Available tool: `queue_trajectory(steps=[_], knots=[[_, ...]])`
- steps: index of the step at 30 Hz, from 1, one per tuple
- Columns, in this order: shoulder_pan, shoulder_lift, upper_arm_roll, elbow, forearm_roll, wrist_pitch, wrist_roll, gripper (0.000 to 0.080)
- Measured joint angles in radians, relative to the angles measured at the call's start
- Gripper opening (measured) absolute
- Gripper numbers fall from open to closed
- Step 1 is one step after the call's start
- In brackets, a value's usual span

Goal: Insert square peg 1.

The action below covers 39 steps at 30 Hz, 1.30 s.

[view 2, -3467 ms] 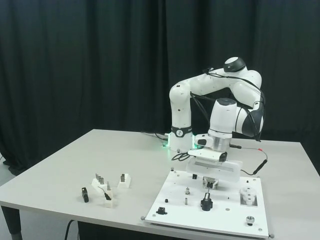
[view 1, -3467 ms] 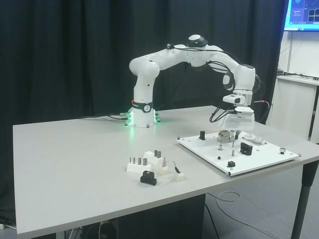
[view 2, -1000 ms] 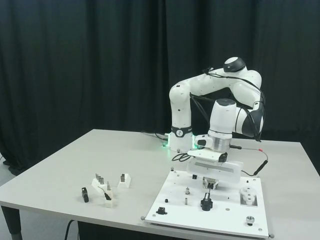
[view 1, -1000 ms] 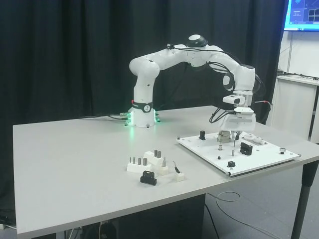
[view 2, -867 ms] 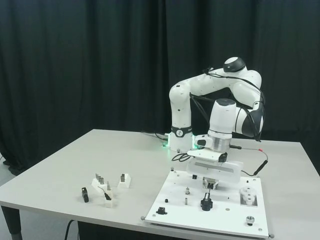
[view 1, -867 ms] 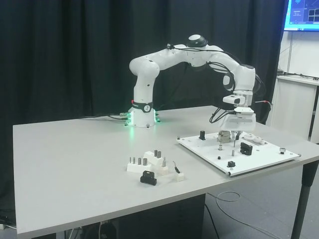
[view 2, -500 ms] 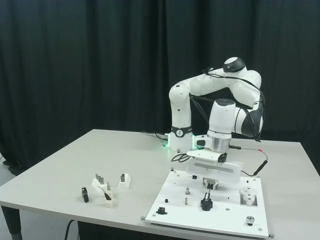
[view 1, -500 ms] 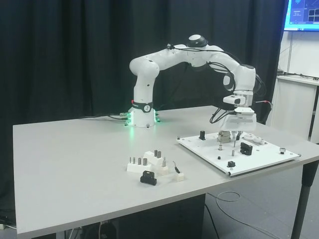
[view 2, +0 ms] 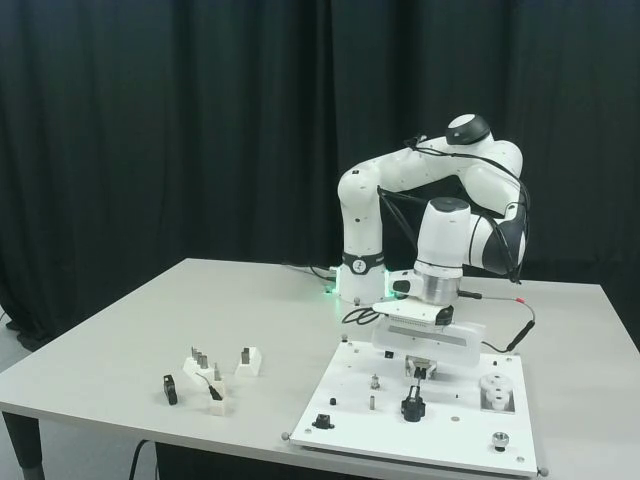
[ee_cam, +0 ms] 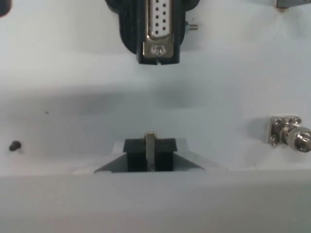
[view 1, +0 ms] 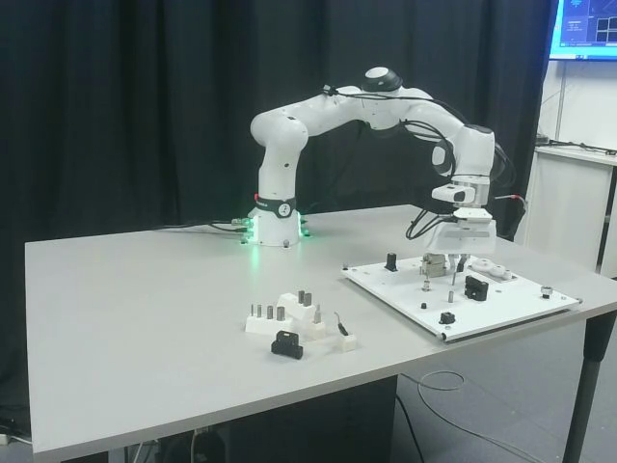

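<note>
Your gripper (view 2: pixel 418 371) hangs low over the white board (view 2: pixel 350 420), closed on square peg 1 (ee_cam: pixel 150 150), which stands upright between the fingertips just above the board. Keep the peg vertical and square to its hole, then descend slowly. The black connector (ee_cam: pixel 156 29) sits just beyond; the bench (view 1: pixel 145 309) carries spare parts well apart.

You are looking at a table (view 1: pixel 145 289) carrying two groups: in the first room view, the holder blocks (view 1: pixel 289 313) are sitting at lower centre, and the board (view 1: pixel 463 294) is lying to their right, near the table's right edge. The arm's base (view 1: pixel 275 227) is standing behind them, upper centre. The gripper (view 2: pixel 418 372) is hanging over the board's middle, above the connector (ee_cam: pixel 159 29).
</note>
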Motion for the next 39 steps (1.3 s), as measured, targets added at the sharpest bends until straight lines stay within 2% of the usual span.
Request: queue_trajectory(steps=[15,39], knots=[[-0.018,-0.001,-0.005,0.008,0.018,-0.031,0.009,0.0030],[-0.027,-0.001,-0.006,0.015,0.021,-0.045,0.000,0.0030]])
